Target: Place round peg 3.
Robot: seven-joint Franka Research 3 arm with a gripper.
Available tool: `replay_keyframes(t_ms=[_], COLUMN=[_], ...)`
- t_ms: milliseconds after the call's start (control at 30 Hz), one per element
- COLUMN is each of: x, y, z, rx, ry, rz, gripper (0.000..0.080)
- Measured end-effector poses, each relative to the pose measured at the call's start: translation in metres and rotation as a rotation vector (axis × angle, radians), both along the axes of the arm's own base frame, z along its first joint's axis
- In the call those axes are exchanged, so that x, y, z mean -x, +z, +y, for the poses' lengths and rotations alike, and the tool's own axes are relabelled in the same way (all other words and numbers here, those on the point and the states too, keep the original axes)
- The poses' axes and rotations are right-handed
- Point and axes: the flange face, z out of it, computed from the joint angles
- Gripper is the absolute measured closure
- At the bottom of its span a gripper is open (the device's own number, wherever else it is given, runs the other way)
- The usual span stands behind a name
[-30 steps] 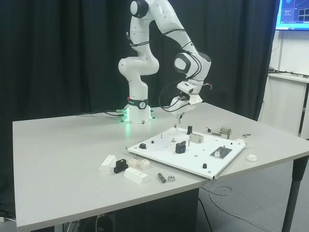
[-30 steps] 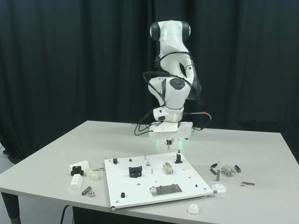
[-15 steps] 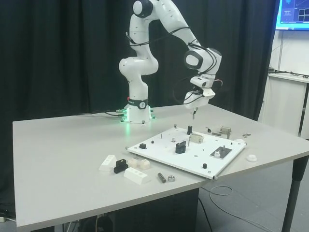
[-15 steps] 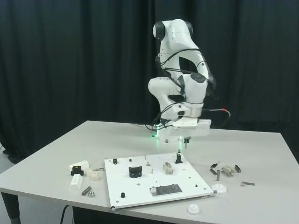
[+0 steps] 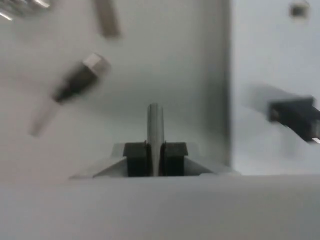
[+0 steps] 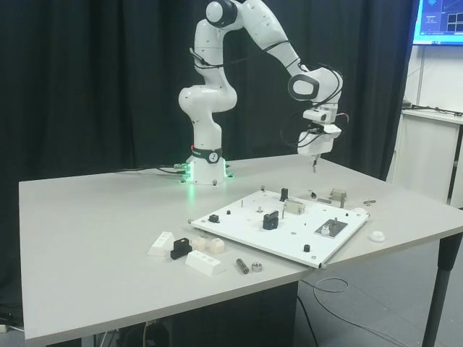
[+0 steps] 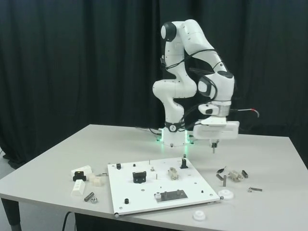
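Note:
My gripper (image 6: 315, 155) (image 7: 213, 142) hangs in the air past the far right corner of the white board (image 6: 291, 239) (image 7: 144, 193), above bare table. It is shut on a thin grey round peg (image 5: 155, 131) that points straight down, its tip (image 7: 213, 149) well clear of the table. In the wrist view the black pads (image 5: 136, 159) press the peg from both sides, and the board's edge (image 5: 270, 60) lies to one side of it. The board carries several small black and grey fixtures (image 7: 139, 177).
Loose metal parts (image 7: 234, 175) (image 6: 336, 195) lie on the table beside the board, under the gripper's side; a black-and-grey bolt (image 5: 80, 80) shows below the wrist. White discs (image 7: 224, 194) lie near the front corner. White blocks (image 7: 82, 172) lie left of the board. The arm's base (image 6: 206, 163) glows green.
The arm has swung from above the board's far edge out to the right, off the board, and risen a little. The peg stays held in the gripper.

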Motion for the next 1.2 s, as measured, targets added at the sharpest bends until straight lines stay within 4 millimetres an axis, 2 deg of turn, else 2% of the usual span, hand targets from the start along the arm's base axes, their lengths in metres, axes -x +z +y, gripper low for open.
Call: replay_keyframes(t_ms=[267,500,800,1200], x=[0.004,-0.002,-0.022,-0.054], y=[-0.004,-0.011,-0.022,-0.045], z=[0.044,0.072,0.098,0.120], rx=[-0.075,-0.138,-0.165,-0.183], ry=[-0.007,-0.010,-0.005,-0.010], rz=[-0.050,-0.068,-0.088,-0.082], gripper=[0.0734,0.0734,0.0734,0.0735])
